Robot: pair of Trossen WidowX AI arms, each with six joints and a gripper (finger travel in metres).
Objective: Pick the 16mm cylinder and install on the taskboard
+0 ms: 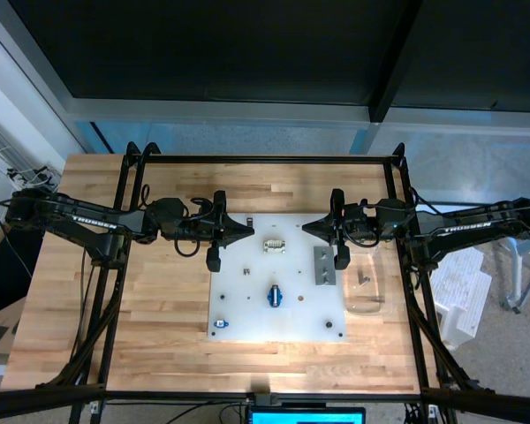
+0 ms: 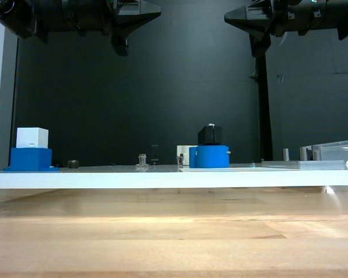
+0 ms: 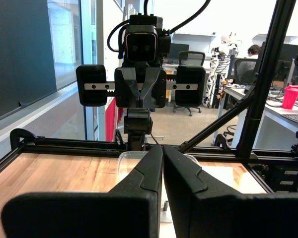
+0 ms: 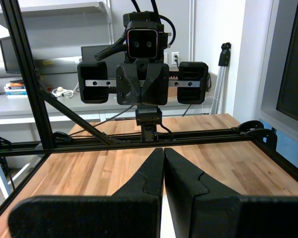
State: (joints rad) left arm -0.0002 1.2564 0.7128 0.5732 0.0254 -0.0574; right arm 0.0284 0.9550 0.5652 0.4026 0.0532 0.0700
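The taskboard (image 1: 247, 300) is a white square board in the middle of the table, with a grey metal block (image 1: 324, 265) and a blue knob (image 1: 274, 296) on it. The 16mm cylinder (image 1: 362, 279) is a tiny silvery peg inside the clear tray (image 1: 376, 303), just right of the board. My left gripper (image 1: 250, 229) hovers high over the board's far left edge, shut and empty. Facing it over the far right edge is my right gripper (image 1: 305, 227), also shut and empty. In the wrist views the left gripper (image 3: 162, 148) and the right gripper (image 4: 163, 149) show their fingers pressed together.
A black frame (image 1: 124, 265) runs around the table. A small blue fitting (image 1: 221, 326) sits at the board's near left corner, and a connector (image 1: 273, 245) sits near its far edge. In the low view the blue knob (image 2: 211, 155) and a blue-and-white block (image 2: 32, 150) stand up from the board.
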